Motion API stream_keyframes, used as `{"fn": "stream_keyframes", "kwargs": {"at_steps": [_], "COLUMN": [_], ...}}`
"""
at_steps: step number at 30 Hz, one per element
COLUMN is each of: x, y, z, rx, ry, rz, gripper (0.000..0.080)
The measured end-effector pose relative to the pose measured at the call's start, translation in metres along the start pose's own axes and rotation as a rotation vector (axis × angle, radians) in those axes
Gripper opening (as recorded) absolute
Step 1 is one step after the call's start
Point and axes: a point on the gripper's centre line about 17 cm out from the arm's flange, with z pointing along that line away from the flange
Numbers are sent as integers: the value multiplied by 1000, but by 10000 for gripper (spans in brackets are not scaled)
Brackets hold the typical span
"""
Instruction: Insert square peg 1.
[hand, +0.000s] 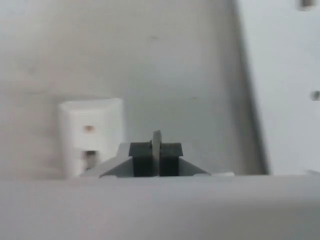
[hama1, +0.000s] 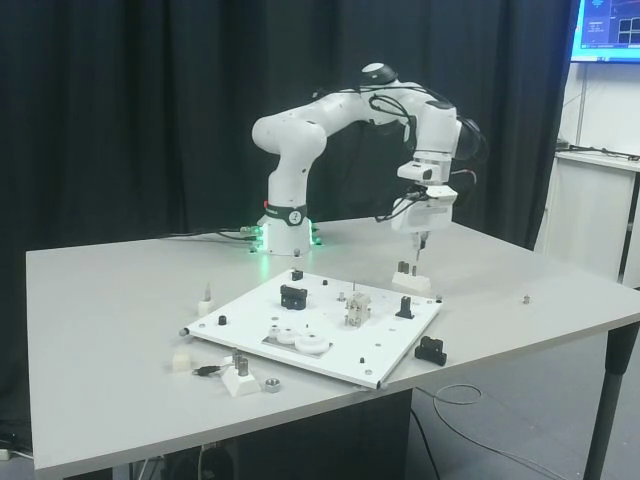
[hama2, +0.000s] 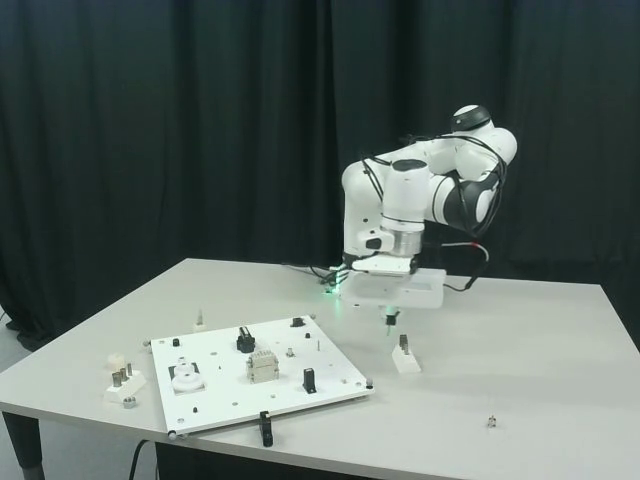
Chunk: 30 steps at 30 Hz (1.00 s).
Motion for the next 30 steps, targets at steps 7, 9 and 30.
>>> {"fn": "stream_keyframes", "kwargs": {"at_steps": [7, 9, 30], "x": [-6, -7, -28], "y": [49, 64, 182], "z": [-1, -1, -4], "rx": [-67, -80, -99], "ry": [-21, -24, -46], "rz": [-20, -24, -93], "gripper": [26, 26, 26]}}
